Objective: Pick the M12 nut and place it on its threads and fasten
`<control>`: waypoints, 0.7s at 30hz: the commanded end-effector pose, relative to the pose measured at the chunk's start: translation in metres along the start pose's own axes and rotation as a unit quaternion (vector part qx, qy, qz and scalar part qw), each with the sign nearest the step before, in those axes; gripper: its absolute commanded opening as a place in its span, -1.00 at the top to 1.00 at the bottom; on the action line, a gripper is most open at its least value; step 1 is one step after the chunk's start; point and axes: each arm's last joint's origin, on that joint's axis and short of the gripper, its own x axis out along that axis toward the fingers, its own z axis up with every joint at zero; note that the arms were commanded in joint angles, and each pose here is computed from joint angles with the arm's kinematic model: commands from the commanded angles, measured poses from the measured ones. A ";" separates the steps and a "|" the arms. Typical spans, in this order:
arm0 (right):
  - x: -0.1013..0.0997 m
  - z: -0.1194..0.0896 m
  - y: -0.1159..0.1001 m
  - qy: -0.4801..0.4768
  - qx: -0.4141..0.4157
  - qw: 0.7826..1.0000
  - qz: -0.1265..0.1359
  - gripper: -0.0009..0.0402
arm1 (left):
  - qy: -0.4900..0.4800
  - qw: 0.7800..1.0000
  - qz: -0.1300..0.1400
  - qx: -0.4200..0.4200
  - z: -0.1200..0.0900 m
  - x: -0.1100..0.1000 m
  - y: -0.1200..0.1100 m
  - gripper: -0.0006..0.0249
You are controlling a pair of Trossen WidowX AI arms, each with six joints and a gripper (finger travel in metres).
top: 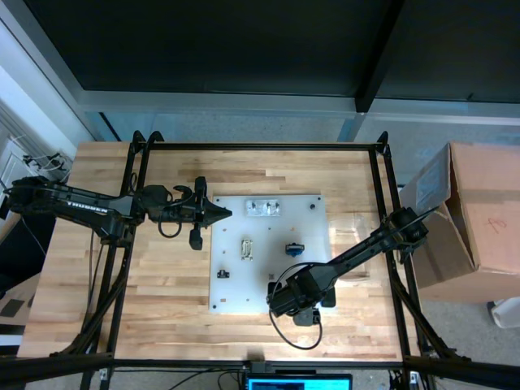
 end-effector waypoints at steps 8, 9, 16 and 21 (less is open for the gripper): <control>0.003 -0.001 0.000 0.003 0.086 0.996 0.003 0.84 | 0.000 1.000 0.000 0.000 0.000 0.000 0.000 0.95; 0.003 -0.001 0.000 0.003 0.101 0.995 0.003 0.84 | 0.000 1.000 0.000 0.000 0.000 0.000 0.000 0.95; -0.001 -0.002 0.001 0.003 0.230 0.973 0.003 0.84 | 0.000 1.000 0.000 0.000 0.000 0.000 0.000 0.95; -0.003 -0.002 0.001 0.002 0.315 0.949 0.001 0.84 | 0.000 1.000 0.000 0.000 0.000 0.000 0.000 0.95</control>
